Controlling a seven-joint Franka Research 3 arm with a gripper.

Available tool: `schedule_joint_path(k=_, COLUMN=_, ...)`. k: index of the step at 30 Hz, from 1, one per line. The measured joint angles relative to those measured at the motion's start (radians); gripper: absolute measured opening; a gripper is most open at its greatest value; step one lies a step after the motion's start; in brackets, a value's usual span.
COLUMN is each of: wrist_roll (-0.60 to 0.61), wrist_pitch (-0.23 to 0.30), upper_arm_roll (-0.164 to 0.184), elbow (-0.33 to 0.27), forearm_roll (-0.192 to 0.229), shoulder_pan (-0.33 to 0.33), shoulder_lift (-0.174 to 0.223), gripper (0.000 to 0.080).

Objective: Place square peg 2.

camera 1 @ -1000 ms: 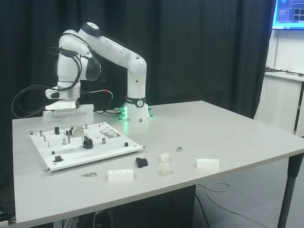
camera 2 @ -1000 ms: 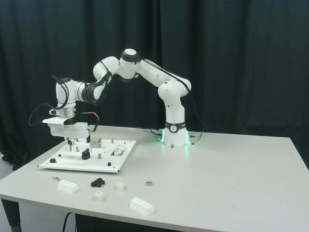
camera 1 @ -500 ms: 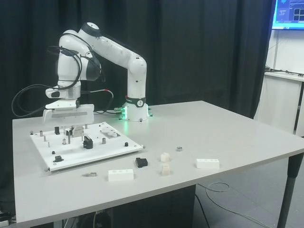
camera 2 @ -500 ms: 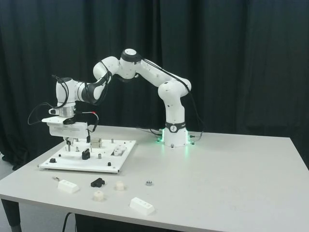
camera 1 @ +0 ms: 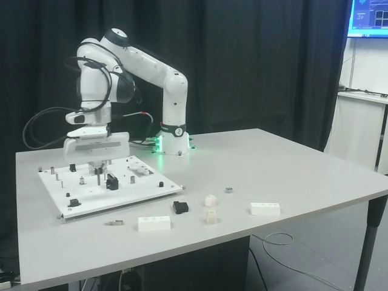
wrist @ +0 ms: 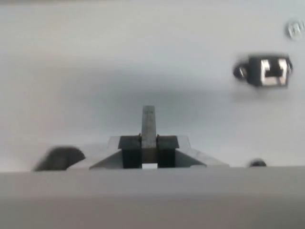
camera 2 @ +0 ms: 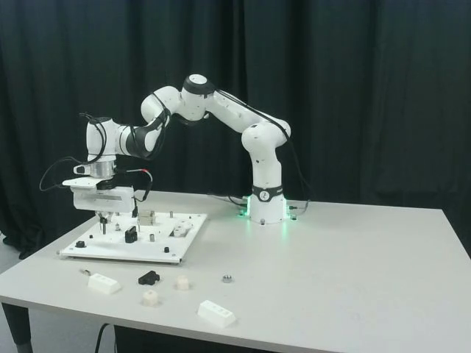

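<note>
The gripper is clenched on the square peg; in the wrist view the two black finger pads press against the peg's opposite sides, and the peg's lower length juts out past them toward the white board; the peg is a slim, straight, grey bar with flat faces and a squared end, dull like metal; from the room views it hangs upright under the gripper, above the board's middle and just beside a small black block standing on the board; whether its tip touches the board cannot be told.

The board is a flat, smooth, matte white plate lying on the grey table; short upright pins and small black fittings stud its face; in the wrist view a black fitting with a pale square insert lies on the board well apart from the peg; a round dark spot sits on the board near the gripper's body.
</note>
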Motion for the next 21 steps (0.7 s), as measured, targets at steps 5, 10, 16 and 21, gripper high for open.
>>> schedule_joint_path(k=5, wrist_roll=0.018, wrist_pitch=0.022, upper_arm_roll=0.0, elbow=0.0, forearm_roll=0.007, shoulder_pan=0.036, shoulder_lift=-0.001, gripper=0.0065)
schedule_joint_path(k=10, wrist_roll=0.043, wrist_pitch=0.033, upper_arm_roll=-0.001, elbow=0.0, forearm_roll=0.008, shoulder_pan=0.079, shoulder_lift=-0.006, gripper=0.0065)
schedule_joint_path(k=16, wrist_roll=0.079, wrist_pitch=0.036, upper_arm_roll=-0.007, elbow=0.0, forearm_roll=0.008, shoulder_pan=0.132, shoulder_lift=-0.014, gripper=0.0065)
schedule_joint_path(k=21, wrist_roll=0.106, wrist_pitch=0.038, upper_arm_roll=-0.022, elbow=0.002, forearm_roll=0.006, shoulder_pan=0.174, shoulder_lift=-0.014, gripper=0.0065)
